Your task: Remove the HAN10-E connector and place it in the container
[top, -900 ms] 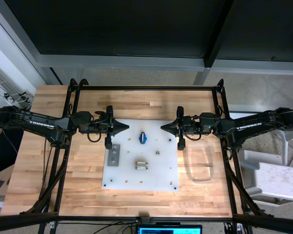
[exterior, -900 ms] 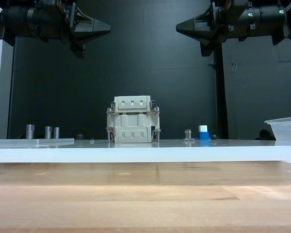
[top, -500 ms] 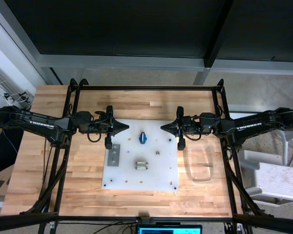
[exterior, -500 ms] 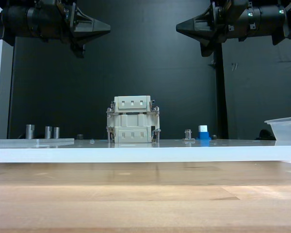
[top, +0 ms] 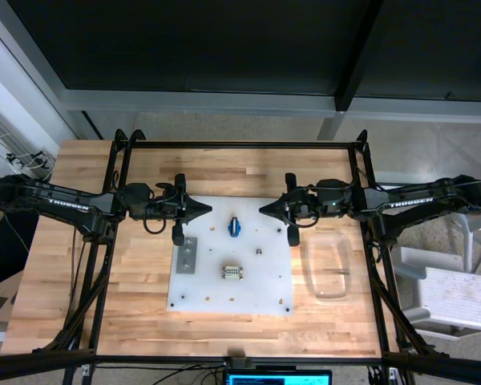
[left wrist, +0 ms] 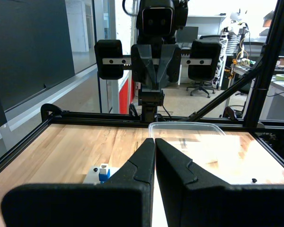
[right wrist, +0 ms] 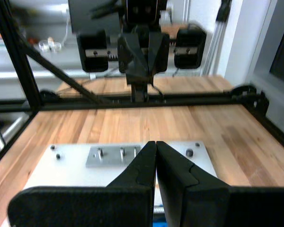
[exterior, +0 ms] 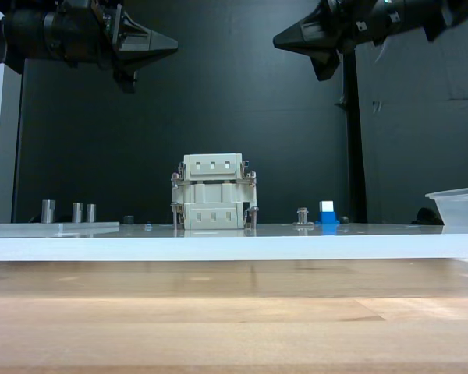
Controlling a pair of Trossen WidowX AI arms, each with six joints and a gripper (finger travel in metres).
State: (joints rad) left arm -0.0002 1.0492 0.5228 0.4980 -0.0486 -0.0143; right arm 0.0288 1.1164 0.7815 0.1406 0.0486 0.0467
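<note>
The HAN10-E connector (top: 233, 273) is a beige-grey block seated on the white board (top: 260, 293); in the low view the connector (exterior: 213, 192) stands upright on its mount. The clear container (top: 327, 271) lies on the wood right of the board, and its rim (exterior: 456, 204) shows at the right edge of the low view. My left gripper (top: 211, 209) hovers shut over the board's far left part, well above the connector. My right gripper (top: 262, 210) hovers shut over the far right part, pointing inward. Neither holds anything, and both sets of fingers (left wrist: 155, 142) (right wrist: 155, 144) are pressed together.
A small blue part (top: 234, 226) stands on the board between the two gripper tips. A grey metal bar with holes (top: 189, 255) lies at the board's left edge. Black frame rails (top: 240, 145) border the table.
My right gripper has shifted a little left toward the board's middle and risen slightly. The left arm and the connector have not moved.
</note>
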